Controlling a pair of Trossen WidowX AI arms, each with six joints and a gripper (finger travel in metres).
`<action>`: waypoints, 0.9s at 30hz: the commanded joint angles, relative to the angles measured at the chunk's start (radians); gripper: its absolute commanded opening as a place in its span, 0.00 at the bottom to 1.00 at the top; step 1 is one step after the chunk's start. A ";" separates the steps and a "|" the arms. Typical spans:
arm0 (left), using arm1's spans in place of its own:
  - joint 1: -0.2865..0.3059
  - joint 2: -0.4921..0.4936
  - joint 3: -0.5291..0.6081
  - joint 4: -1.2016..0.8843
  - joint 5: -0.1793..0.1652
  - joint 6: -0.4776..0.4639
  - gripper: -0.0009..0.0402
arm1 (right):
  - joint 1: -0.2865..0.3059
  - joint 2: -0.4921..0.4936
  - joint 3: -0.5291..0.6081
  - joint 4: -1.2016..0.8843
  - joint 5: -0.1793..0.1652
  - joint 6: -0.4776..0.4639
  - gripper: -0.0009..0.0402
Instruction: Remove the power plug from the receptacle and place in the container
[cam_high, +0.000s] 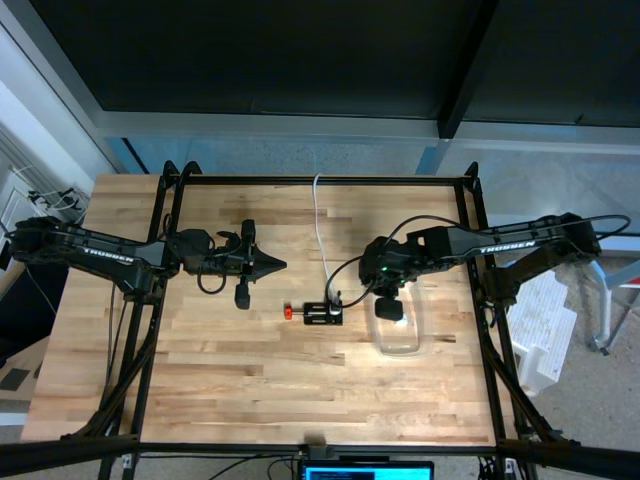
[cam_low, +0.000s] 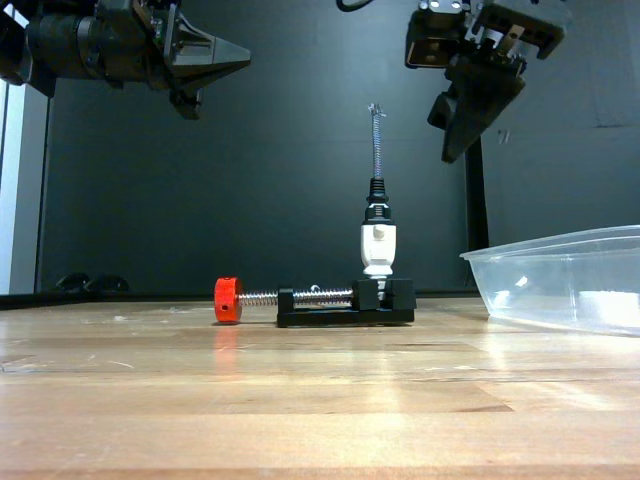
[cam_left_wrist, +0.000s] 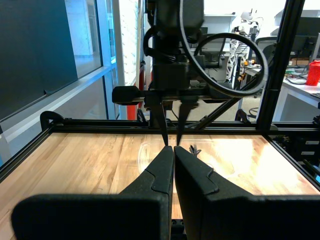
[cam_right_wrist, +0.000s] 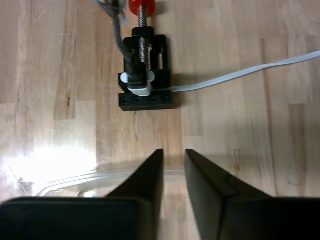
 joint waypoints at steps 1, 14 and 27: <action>0.000 0.000 0.000 0.000 0.000 0.000 0.02 | 0.014 0.045 0.044 -0.020 0.002 0.006 0.33; 0.000 0.000 0.000 0.000 0.000 0.000 0.02 | 0.035 0.253 0.225 -0.046 0.027 0.031 0.56; 0.000 0.000 0.000 0.000 0.000 0.000 0.02 | 0.055 0.401 0.335 -0.072 0.026 0.027 0.56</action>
